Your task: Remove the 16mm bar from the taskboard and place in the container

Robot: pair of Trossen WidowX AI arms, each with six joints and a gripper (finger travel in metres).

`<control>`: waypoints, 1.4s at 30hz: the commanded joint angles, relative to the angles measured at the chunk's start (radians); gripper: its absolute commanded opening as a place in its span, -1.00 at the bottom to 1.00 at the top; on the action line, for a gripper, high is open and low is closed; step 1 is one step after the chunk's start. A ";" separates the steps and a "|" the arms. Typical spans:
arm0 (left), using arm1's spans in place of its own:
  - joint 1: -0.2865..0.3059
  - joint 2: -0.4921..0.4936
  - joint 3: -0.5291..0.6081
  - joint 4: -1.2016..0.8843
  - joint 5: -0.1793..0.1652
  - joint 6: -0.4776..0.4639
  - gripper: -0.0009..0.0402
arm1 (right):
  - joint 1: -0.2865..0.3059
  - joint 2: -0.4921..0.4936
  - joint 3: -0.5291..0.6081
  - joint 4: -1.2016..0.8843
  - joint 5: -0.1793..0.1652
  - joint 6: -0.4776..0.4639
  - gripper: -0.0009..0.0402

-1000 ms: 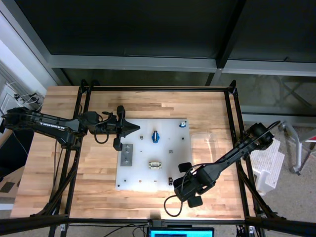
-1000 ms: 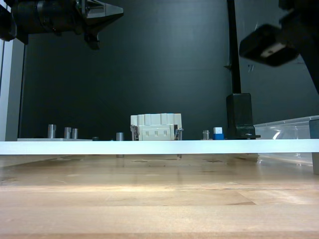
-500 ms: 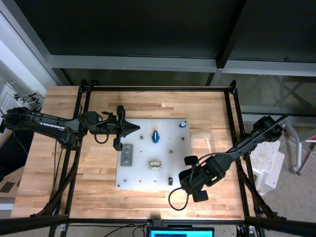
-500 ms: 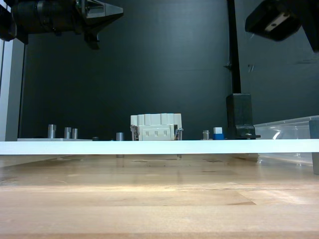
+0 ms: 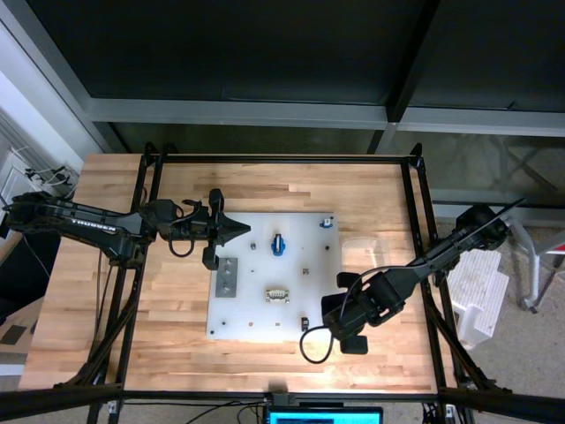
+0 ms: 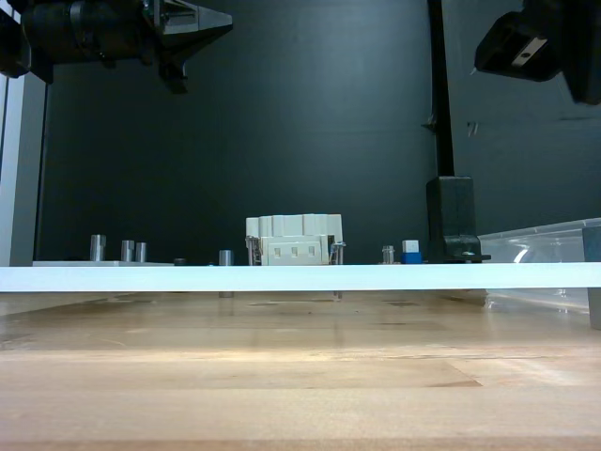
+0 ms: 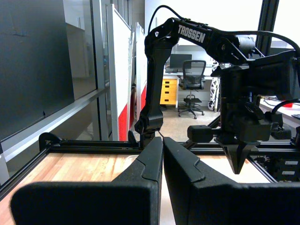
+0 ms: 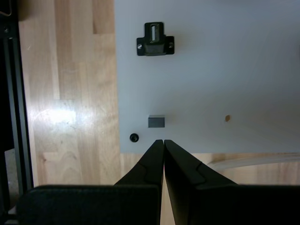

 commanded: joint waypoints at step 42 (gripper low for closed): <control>0.000 0.000 0.000 0.000 0.000 0.000 -0.96 | 0.006 0.134 -0.041 0.101 0.053 0.002 0.29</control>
